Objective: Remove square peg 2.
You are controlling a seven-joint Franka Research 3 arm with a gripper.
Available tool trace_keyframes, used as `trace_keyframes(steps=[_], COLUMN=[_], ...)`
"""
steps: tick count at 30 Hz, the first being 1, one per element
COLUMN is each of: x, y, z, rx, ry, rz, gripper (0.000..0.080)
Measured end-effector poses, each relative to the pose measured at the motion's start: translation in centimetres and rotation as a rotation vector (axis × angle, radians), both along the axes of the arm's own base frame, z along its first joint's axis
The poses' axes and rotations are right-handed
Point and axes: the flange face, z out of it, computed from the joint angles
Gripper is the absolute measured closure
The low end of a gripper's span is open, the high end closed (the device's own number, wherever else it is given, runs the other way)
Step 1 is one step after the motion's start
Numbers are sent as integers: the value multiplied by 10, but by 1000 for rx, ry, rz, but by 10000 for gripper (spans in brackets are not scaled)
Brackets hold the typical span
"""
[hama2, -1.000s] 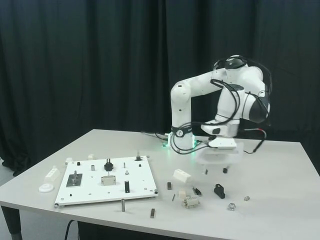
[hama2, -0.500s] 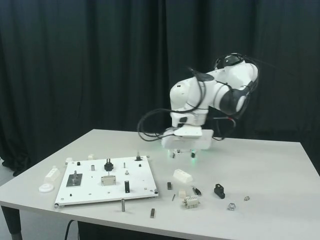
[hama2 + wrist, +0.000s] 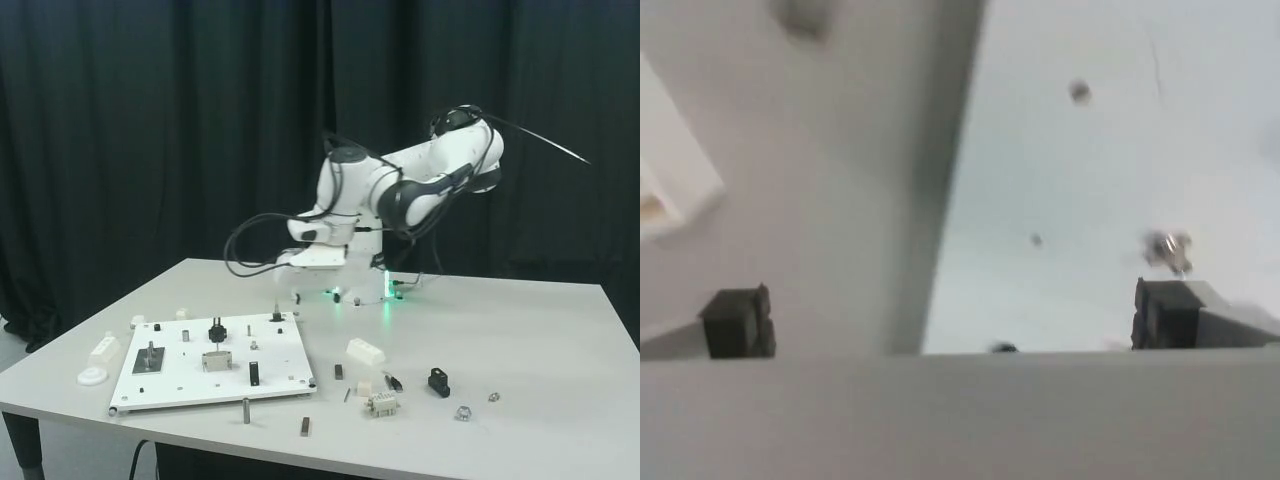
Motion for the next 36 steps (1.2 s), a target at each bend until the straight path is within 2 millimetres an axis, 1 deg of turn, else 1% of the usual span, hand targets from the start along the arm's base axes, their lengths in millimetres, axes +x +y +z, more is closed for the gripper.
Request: trace_keyframes(steps=[8,17,25,36], x=[-22,-39,-52,-62], y=[-56,-104,-141,-178], z=[-8,-13,-24,-48], rx=[-12,4,35,118], ry=[4,0,-20,-79], rz=[-26,-50,-85,-82], gripper=[3,3,3,3])
